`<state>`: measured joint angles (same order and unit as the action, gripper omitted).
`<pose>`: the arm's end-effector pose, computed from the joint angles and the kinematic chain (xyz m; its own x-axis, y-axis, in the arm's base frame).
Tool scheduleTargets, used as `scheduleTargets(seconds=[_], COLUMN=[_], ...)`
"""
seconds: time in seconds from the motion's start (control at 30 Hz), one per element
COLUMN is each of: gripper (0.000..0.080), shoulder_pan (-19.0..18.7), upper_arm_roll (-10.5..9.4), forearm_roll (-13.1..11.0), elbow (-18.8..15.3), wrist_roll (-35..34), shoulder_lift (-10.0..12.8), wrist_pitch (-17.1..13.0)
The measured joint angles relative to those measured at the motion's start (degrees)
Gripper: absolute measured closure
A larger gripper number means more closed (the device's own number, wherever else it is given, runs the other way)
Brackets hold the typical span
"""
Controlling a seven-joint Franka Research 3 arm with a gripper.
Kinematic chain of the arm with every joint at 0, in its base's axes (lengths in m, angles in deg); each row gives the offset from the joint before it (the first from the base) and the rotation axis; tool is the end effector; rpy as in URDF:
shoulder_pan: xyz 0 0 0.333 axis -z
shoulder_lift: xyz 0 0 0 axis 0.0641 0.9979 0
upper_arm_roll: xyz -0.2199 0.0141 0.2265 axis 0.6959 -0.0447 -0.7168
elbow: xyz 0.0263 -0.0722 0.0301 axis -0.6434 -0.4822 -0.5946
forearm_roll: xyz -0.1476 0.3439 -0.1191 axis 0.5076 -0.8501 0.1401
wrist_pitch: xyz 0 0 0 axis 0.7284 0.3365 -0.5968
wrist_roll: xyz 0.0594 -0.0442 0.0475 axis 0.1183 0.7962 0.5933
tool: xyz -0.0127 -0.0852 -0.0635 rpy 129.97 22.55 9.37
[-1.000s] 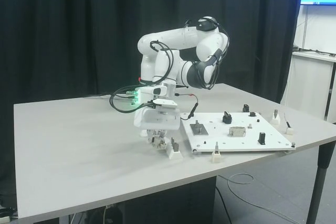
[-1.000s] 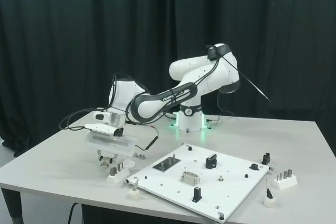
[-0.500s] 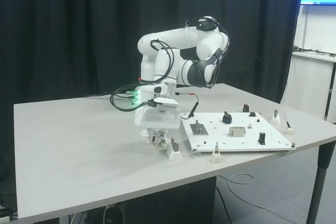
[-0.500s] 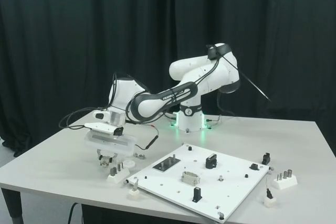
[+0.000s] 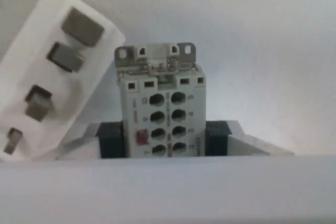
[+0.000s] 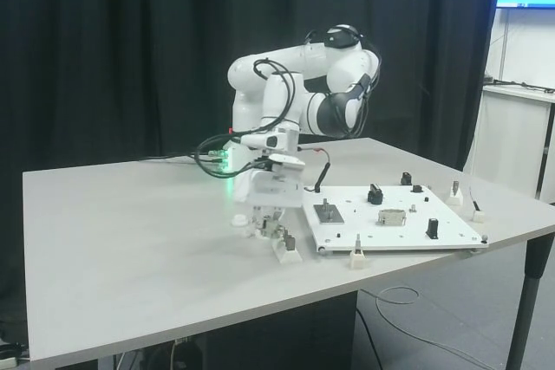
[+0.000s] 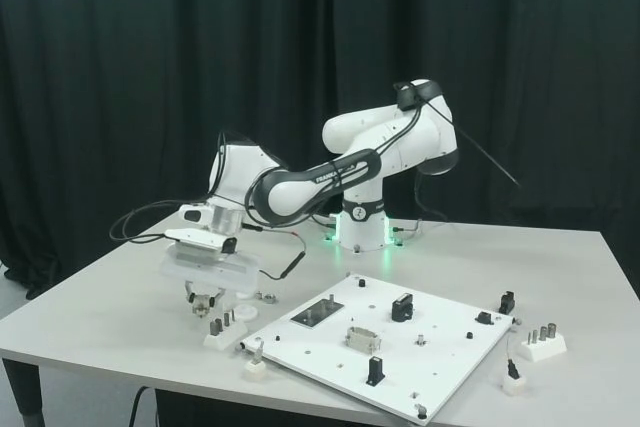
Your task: Insert waterproof.
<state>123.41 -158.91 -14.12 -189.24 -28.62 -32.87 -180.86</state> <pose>0.5649 -0.1887 0.2268 0.8982 -0.3284 0.2920 -0.3799 -0.9144 0.1401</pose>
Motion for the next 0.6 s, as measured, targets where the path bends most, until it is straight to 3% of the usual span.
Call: scheduleTargets(seconds=[0.6], gripper=[0.0481], shoulder_pan=[-1.6], upper_arm_roll=[1.88], forearm_roll=[0.0], elbow=[3.59], wrist_roll=[2.76], shoulder_lift=[1.42], wrist_pitch=[2.15])
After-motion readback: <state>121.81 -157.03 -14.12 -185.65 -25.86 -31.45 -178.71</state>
